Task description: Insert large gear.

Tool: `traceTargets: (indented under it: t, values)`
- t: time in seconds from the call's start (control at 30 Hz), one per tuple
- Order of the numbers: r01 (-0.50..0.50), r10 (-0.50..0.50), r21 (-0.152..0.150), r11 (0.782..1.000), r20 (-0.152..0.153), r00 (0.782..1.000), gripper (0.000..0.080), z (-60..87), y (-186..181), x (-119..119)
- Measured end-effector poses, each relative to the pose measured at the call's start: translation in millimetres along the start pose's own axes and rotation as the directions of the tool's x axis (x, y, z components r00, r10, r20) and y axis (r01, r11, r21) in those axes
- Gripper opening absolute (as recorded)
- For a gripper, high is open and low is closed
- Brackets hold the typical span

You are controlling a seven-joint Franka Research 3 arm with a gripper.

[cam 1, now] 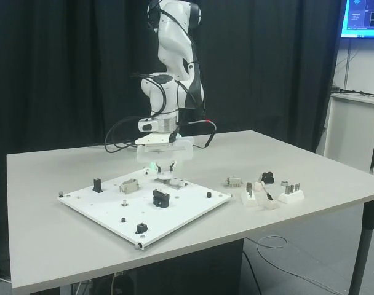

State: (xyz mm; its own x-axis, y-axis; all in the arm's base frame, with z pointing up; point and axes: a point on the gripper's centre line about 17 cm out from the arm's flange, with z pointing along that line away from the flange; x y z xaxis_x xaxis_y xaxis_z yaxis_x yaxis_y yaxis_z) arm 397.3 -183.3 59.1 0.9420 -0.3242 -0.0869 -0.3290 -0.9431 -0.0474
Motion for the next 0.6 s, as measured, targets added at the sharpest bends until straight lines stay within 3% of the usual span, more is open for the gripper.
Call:
traceTargets:
  t: [0.6]
  values:
    - [0.001,-0.001,-0.007,1.000,-0.013,1.000,0.0330,0.6,1.3,3.8]
